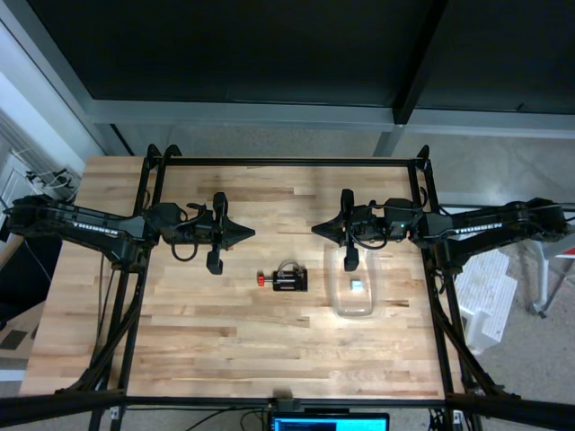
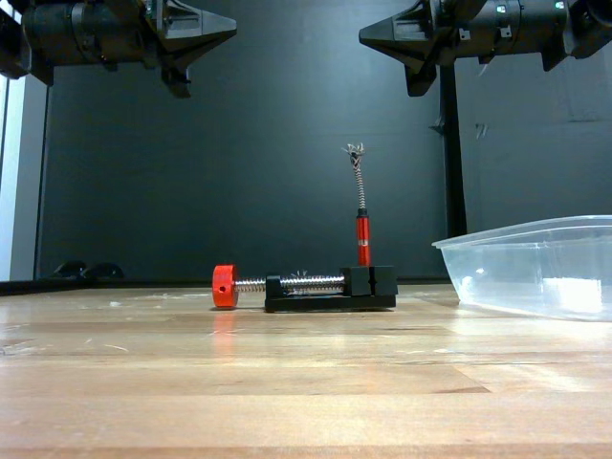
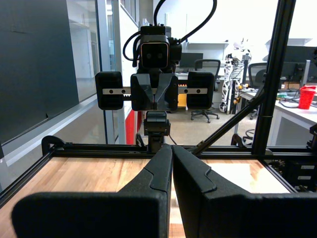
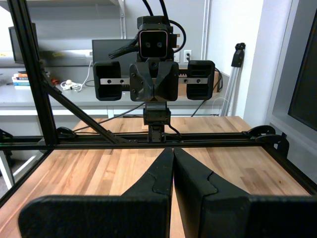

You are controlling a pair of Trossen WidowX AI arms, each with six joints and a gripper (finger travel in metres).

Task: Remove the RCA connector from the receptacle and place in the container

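Observation:
The receptacle (image 1: 289,280) is a small black block with a red nub, lying mid-table. In the low view the receptacle (image 2: 330,288) holds the RCA connector (image 2: 362,239), a thin stick with a red sleeve standing upright, with a silvery braided wire rising from its top. Right of the block lies the container (image 1: 354,289), a clear shallow tray, which the low view shows as a clear-walled container (image 2: 535,268). My left gripper (image 1: 252,232) hovers high, behind and left of the block, shut on nothing. My right gripper (image 1: 314,230) hovers behind the container's far end, also shut and empty.
A small whitish square piece (image 1: 357,285) lies inside the tray. A black metal frame (image 1: 287,162) runs along the far edge and sides of the table. In each wrist view the other arm faces me, fingertips (image 3: 166,153) (image 4: 168,156) pressed together.

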